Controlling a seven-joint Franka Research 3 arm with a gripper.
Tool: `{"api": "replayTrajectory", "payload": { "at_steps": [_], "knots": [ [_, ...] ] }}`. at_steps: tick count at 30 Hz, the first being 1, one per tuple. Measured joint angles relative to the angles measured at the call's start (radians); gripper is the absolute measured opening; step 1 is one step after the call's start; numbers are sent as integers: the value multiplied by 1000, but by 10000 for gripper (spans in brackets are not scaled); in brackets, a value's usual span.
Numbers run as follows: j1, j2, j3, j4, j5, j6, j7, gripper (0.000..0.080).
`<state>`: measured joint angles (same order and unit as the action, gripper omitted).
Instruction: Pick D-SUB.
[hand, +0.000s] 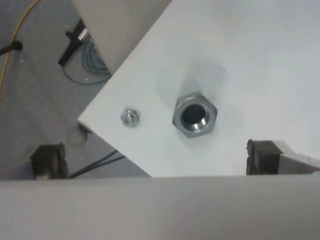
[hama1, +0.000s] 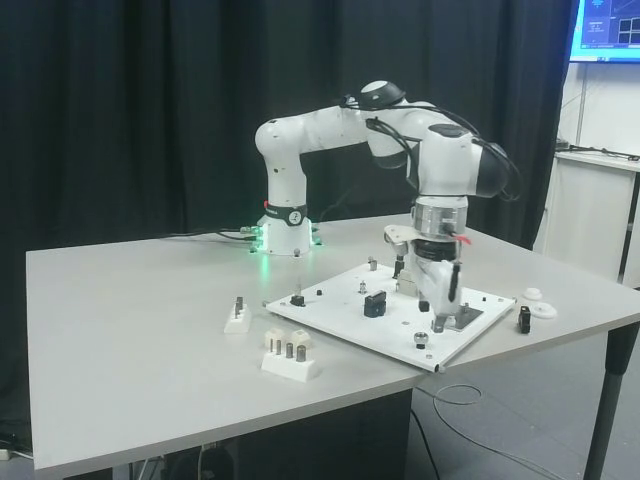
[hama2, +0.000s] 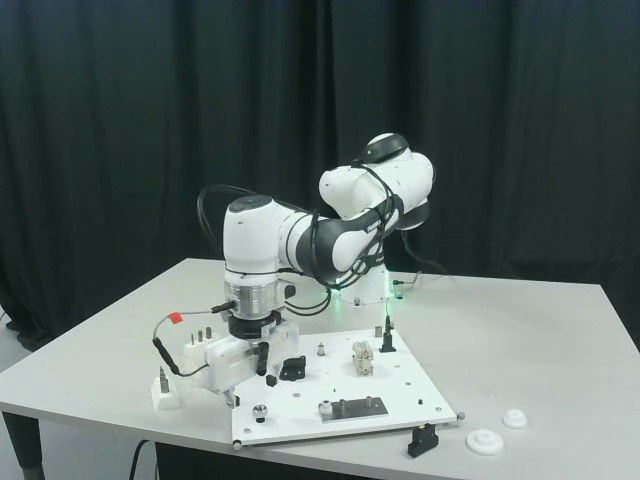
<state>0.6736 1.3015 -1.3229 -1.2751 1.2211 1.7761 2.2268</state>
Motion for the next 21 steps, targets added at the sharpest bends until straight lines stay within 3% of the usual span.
{"api": "replayTrajectory", "payload": {
  "at_steps": [12,21],
  "knots": [
    [2,0,14,72,-49,-38,-129,800],
    [10,-1,28,148,-77,-71,-303,800]
  ]
}}
